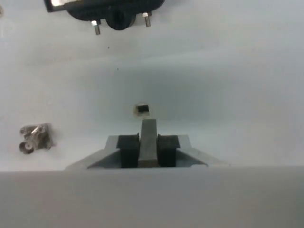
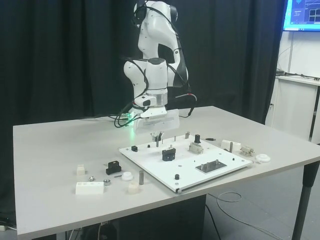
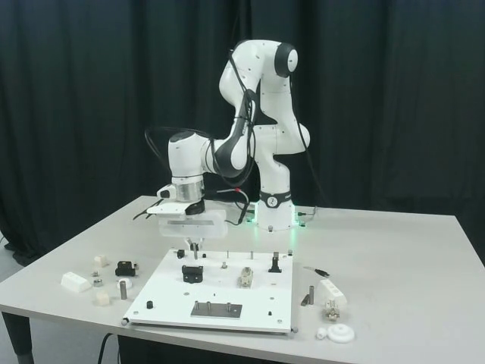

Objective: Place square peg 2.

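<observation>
In the wrist view my gripper (image 1: 148,145) is shut on a grey square peg (image 1: 148,142), held between two black pads (image 1: 127,151). The peg's tip hangs just short of a small square hole (image 1: 142,109) in the white board (image 1: 213,95). From the first room view the gripper (image 2: 157,136) hovers over the board's far left part (image 2: 150,155), with the peg (image 2: 157,140) pointing down a little above it. The second room view shows the gripper (image 3: 195,249) and peg (image 3: 195,253) over the board's far left corner area (image 3: 170,262).
A black fixture with two screws (image 1: 114,14) and a metal connector (image 1: 34,137) sit on the board near the hole. Other black and metal parts (image 2: 168,155) stand on the board. Loose white and black pieces (image 2: 90,187) lie on the grey table (image 2: 60,150) beside it.
</observation>
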